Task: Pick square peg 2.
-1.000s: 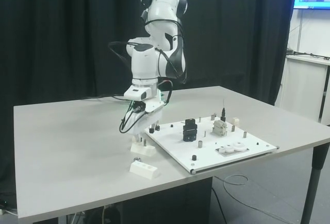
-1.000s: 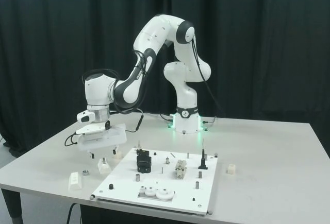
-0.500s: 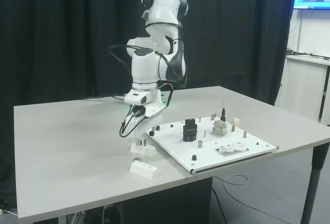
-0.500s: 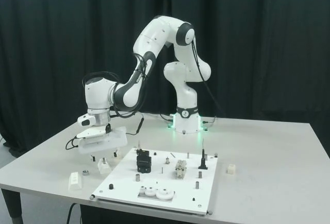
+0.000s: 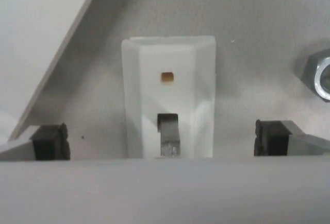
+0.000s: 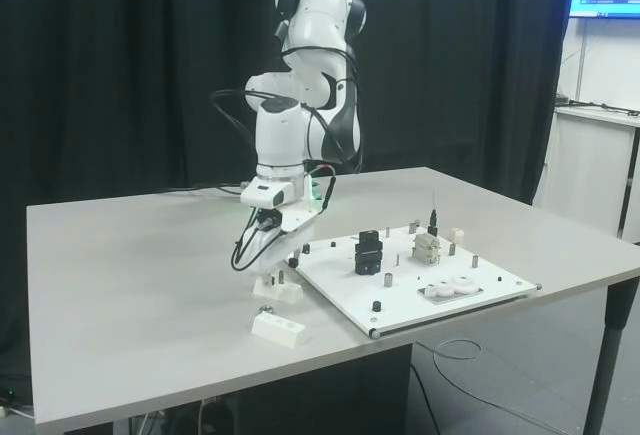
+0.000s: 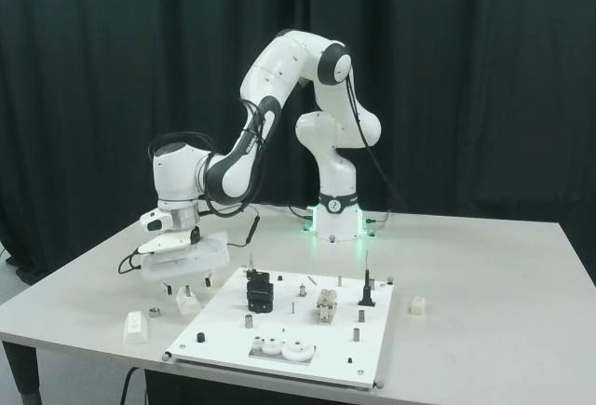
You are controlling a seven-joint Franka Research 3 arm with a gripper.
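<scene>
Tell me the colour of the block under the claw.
White block, clearest in the wrist view.

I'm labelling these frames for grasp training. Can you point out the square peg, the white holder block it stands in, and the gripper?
square peg [image 5: 168,134]: wrist view, on its upright grey shaft.
white holder block [image 5: 185,64]: wrist view, on its top face above the small empty hole.
gripper [image 5: 162,140]: wrist view, midway between the two black fingertips, open around the block.

— How does the white arm [image 7: 279,79] stand?
— Upright at its base, elbow high, forearm sloping down to a vertical wrist.
— The end effector [image 5: 161,140]?
— Low, pointing down, fingers [image 5: 50,141] spread wide apart.
</scene>
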